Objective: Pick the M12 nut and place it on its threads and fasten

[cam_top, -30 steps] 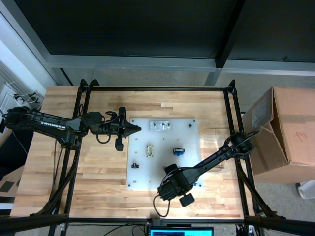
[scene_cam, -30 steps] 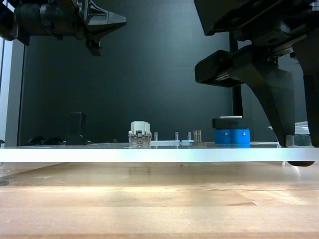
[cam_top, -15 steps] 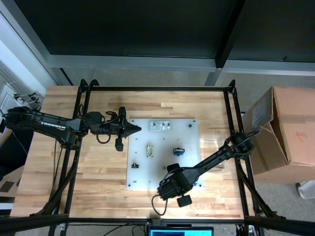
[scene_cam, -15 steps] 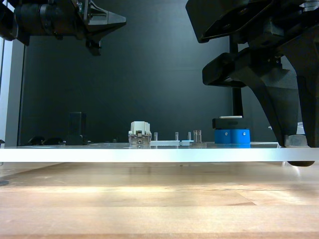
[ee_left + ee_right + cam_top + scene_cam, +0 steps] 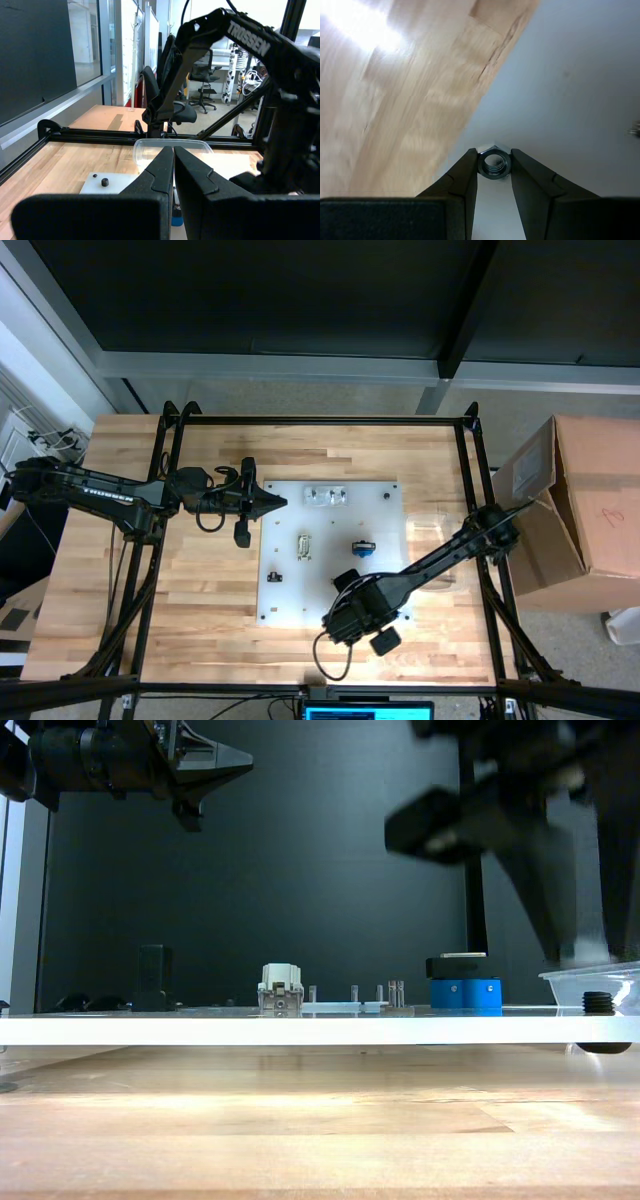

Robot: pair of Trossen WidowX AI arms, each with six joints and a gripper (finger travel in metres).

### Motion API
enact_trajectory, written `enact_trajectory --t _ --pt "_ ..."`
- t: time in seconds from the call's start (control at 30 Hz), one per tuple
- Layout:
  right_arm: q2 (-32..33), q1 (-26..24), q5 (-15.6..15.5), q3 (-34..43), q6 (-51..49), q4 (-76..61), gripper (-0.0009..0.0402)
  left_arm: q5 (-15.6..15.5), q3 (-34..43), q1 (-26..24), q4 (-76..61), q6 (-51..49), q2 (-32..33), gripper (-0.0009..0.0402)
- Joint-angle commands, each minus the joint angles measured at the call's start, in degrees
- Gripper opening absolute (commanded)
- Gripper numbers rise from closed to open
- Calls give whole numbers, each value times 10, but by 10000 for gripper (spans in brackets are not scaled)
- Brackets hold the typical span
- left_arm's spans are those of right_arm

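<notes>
**High view:** white task board (image 5: 330, 540) lies on the light wooden table (image 5: 200, 590). The left gripper (image 5: 272, 502) hangs at the board's far left edge, tips pointing right. The right gripper (image 5: 347, 618) is over the board's near right part, with its arm reaching in from the right. A clear plastic tray (image 5: 437, 540) sits just off the board's right side, beside that arm. Can't make out the nut from here.

**Low view:** left gripper (image 5: 240, 760) is high up, well clear of the board. The right gripper (image 5: 588, 945) is blurred, with its tips above the black ribbed stud (image 5: 599, 1003) and apart from it. The stud is bare, ribs showing, and stands in front of the tray (image 5: 600, 982). A blue block (image 5: 465, 995) and a grey-white connector (image 5: 281, 990) stand on the board.

**Left wrist view:** left gripper (image 5: 173, 172) is clenched, fingers pressed together with nothing between them. The tray (image 5: 172, 147) and the right arm (image 5: 250, 45) are beyond it.

**Right wrist view:** right gripper (image 5: 493, 167) grips the silver hex nut (image 5: 494, 165) between its fingertips, bore facing the camera. The nut is held in the air over the board (image 5: 570, 90), near its edge with the table (image 5: 410, 100), not on its stud.
</notes>
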Motion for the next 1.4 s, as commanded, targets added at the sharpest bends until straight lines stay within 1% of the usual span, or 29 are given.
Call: enact_trajectory --t 0.03,0.33,0.6,0.8,0.97,1.1,1.4 --pt "-16 -4 -2 2 -65 -16 9 0 0 0 0 0 0 0" --pt "-35 -11 -2 1 -293 -47 9 0 0 0 0 0 0 0" --pt "-36 -13 -2 1 -421 -52 8 0 0 0 0 0 0 0" --pt "-35 -13 3 1 -465 -53 9 0 0 0 0 0 0 0" --pt "-35 -13 3 -2 -469 -52 9 0 0 0 0 0 0 0" --pt "-35 -15 3 -15 -496 -49 9 0 0 0 0 0 0 0" --pt "-35 -16 3 -36 -496 -16 9 0 0 0 0 0 0 0"
